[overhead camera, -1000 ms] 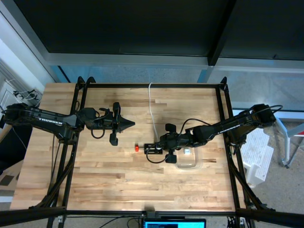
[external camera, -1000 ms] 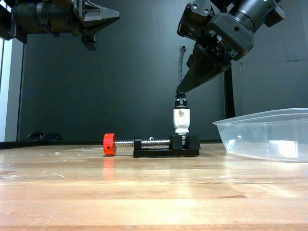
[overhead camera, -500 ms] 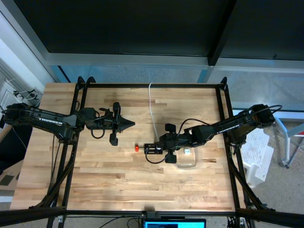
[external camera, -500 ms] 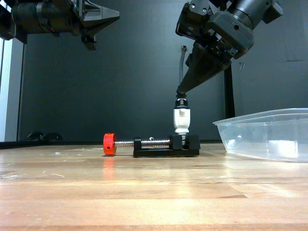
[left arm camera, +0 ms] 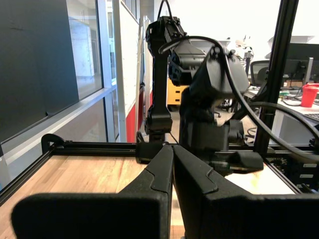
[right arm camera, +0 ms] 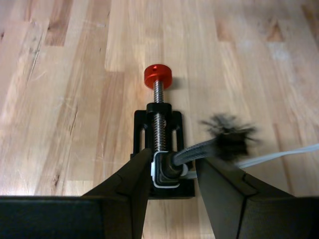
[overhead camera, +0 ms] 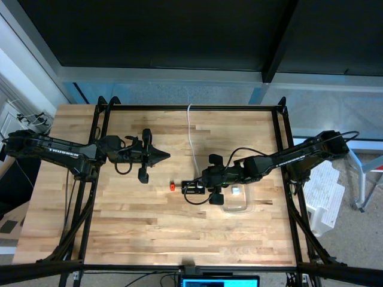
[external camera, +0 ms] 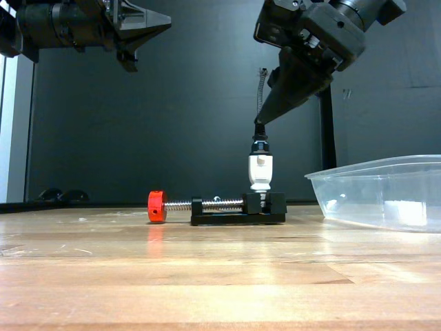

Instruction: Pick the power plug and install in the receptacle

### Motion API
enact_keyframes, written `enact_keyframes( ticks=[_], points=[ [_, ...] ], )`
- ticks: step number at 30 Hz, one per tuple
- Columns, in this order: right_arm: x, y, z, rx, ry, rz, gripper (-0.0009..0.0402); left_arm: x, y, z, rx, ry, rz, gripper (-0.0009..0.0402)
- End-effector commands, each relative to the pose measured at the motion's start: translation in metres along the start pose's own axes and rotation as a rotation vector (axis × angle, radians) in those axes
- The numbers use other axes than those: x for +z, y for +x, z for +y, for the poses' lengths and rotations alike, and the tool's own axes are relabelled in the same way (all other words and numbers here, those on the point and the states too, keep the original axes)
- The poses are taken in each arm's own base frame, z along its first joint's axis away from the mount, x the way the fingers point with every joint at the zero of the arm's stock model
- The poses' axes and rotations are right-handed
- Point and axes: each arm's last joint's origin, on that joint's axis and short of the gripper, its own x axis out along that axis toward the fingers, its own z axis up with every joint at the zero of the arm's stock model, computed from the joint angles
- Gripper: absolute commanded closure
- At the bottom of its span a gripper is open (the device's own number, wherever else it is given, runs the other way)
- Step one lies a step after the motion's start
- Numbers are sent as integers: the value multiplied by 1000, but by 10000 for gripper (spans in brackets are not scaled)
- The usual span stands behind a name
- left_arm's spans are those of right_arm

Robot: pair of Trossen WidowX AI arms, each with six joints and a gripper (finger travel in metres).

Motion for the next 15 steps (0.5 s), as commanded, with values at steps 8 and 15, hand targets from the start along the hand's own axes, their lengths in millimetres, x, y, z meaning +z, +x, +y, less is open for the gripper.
enact_keyframes(
  ticks=[8, 15],
  points=[
    [7, -40, -8, 4, 30, -41, 257, 0, 0, 0, 0, 0, 0, 393],
    [6, -47, -10, 4, 30, -38, 276, 0, 0, 0, 0, 0, 0, 393]
  ],
)
